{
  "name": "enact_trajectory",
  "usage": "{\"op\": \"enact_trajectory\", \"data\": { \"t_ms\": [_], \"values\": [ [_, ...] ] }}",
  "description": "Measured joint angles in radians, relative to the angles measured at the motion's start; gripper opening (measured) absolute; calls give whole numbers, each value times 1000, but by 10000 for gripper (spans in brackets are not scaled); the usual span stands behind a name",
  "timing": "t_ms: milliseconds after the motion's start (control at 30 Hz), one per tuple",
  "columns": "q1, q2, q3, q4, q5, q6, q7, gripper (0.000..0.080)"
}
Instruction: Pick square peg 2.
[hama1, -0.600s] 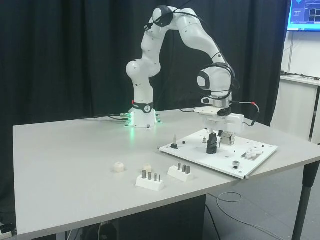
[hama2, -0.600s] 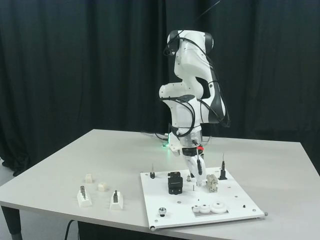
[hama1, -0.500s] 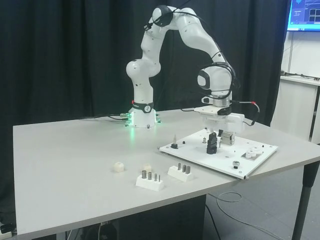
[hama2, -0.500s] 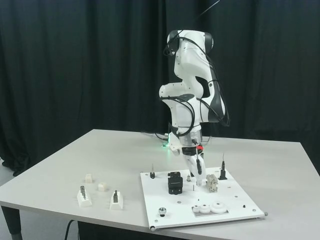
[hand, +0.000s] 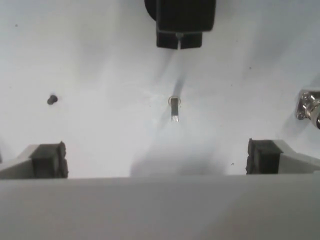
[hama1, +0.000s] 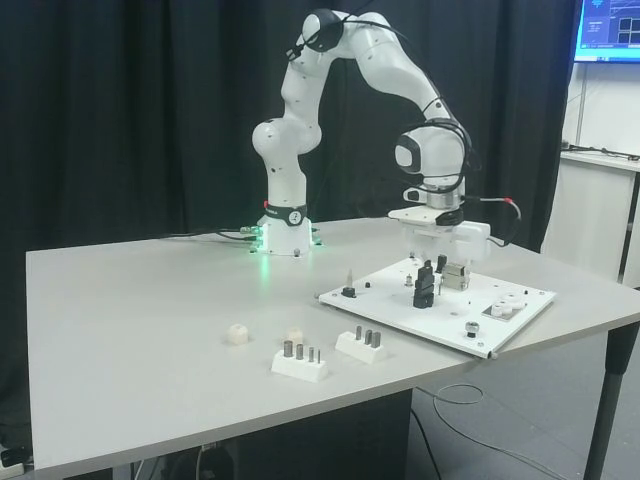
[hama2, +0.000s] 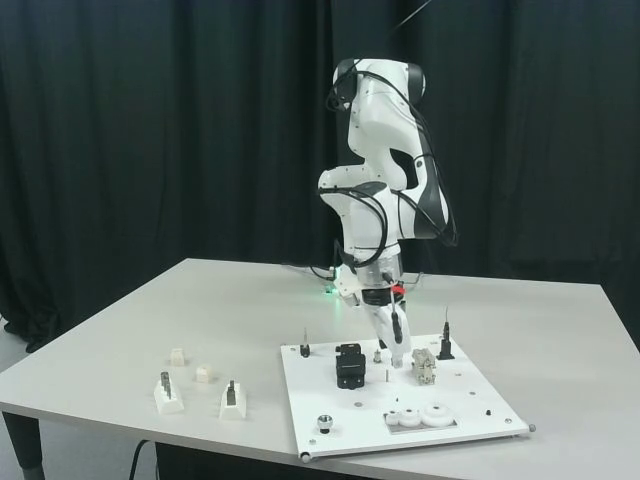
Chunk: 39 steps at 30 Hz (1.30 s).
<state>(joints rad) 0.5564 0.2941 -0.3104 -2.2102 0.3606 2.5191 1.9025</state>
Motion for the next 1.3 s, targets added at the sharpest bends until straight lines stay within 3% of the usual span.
{"op": "enact_trajectory", "data": {
  "t_ms": [500,833,1133,1300],
  "values": [
    [2,-10,0,3,-53,-2,0,800],
    [2,-25,-3,4,-61,-21,-12,800],
    [1,-57,-26,14,-76,-94,-94,800],
    [-1,-80,-50,26,-90,-159,-214,800]
  ]
}}
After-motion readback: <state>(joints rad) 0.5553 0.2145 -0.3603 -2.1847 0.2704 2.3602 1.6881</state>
